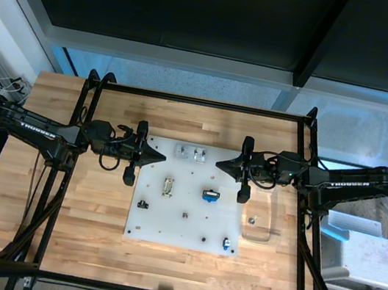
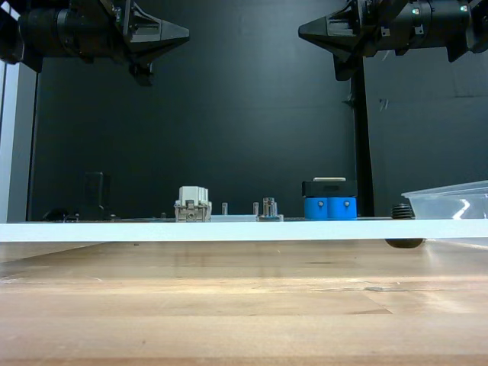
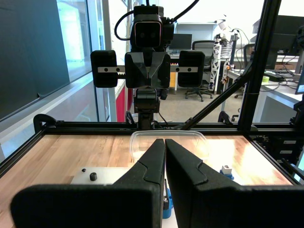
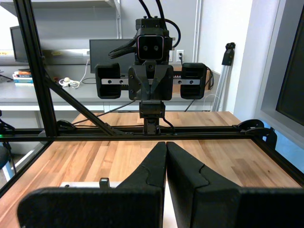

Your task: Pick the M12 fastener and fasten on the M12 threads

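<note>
The M12 fastener (image 1: pixel 253 219), a small silver nut, lies inside the clear tray (image 1: pixel 267 232) just right of the white board (image 1: pixel 166 222). The M12 threads (image 1: pixel 203 239) are a short black stud near the board's near right edge. In the low view the stud (image 2: pixel 402 211) shows bare ribs in front of the tray (image 2: pixel 450 200). My left gripper (image 1: pixel 163 158) hangs shut and empty high over the board's far left. My right gripper (image 1: pixel 219 164) hangs shut and empty over the far right, facing it. Both grippers (image 3: pixel 165 141) (image 4: pixel 166 143) are well above the parts.
On the board stand a grey connector (image 1: pixel 168 188), a blue connector block (image 1: pixel 209 195), a stud with a blue base (image 1: pixel 226 243) and small posts. A black frame (image 1: pixel 201 102) rings the wooden table. Both arms sit high in the low view.
</note>
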Tool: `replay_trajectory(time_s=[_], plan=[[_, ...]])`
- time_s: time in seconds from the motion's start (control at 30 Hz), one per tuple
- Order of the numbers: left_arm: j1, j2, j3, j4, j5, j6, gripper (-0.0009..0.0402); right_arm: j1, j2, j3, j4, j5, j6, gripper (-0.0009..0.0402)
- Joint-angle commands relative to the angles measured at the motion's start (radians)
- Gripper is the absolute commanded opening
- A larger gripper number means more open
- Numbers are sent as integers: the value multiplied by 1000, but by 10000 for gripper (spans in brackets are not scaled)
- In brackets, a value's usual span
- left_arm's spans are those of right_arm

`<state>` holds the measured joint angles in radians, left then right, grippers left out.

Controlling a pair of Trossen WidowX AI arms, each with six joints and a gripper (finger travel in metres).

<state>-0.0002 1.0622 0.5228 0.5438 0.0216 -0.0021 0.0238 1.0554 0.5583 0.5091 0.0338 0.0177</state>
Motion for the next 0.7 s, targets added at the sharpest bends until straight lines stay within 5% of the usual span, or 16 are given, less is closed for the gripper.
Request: replay_trajectory(time_s=[0.03,0.33,0.53,0.7], plan=[[0,0,0,0,0,0,0,0,1,0,0,0,0,0],[0,0,0,0,0,0,0,1,-8,66,-200,-21,-14,0],[0,0,0,0,0,0,0,1,-6,205,-542,-168,-95,0],[0,0,0,0,0,0,0,3,3,320,-852,-222,-222,0]])
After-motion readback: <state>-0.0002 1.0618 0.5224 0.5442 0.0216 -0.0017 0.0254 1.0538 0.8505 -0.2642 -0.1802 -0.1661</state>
